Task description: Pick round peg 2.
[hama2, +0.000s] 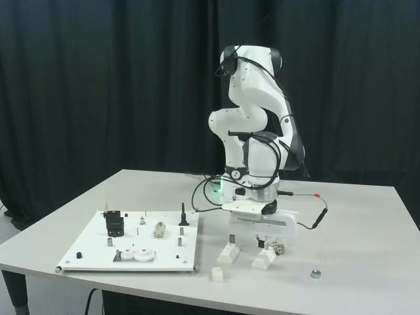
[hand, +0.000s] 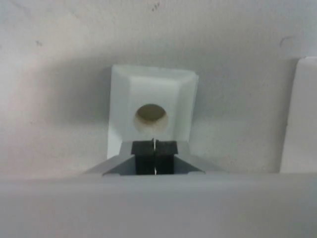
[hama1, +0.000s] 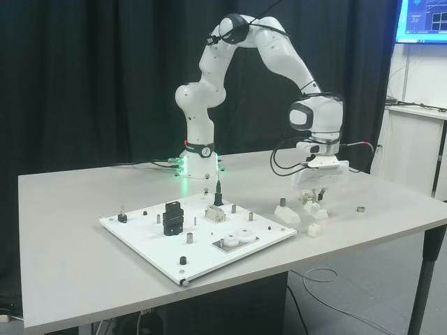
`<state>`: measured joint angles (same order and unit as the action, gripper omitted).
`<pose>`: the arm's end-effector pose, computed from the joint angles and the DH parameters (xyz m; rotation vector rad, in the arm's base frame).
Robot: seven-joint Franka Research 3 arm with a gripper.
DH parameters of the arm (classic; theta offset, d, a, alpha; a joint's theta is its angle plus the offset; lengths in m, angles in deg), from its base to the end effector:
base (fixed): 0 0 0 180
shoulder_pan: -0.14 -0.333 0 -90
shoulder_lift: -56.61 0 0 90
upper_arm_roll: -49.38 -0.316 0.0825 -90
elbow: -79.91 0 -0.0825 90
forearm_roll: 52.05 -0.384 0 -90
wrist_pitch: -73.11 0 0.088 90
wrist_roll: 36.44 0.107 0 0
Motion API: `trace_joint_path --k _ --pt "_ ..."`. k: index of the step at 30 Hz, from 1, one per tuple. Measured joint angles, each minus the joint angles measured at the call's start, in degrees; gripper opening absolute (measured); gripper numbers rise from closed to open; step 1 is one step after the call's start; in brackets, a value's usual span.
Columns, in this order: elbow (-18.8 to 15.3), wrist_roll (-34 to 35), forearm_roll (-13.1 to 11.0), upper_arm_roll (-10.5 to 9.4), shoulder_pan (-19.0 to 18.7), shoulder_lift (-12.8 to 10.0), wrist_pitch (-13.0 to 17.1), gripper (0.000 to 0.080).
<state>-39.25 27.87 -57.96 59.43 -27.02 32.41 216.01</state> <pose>0.5618 0.1735 0.2245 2.8289 -1.3509 0.0105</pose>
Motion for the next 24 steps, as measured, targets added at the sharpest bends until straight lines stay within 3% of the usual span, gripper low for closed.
trace_joint_path --k 15,24 --pt "5.73 -1.95 1.03 1.27 0.05 1.28 -10.75 0.0001" --pt "7.23 -2.68 1.05 1.38 0.04 2.57 -15.25 0.0001"
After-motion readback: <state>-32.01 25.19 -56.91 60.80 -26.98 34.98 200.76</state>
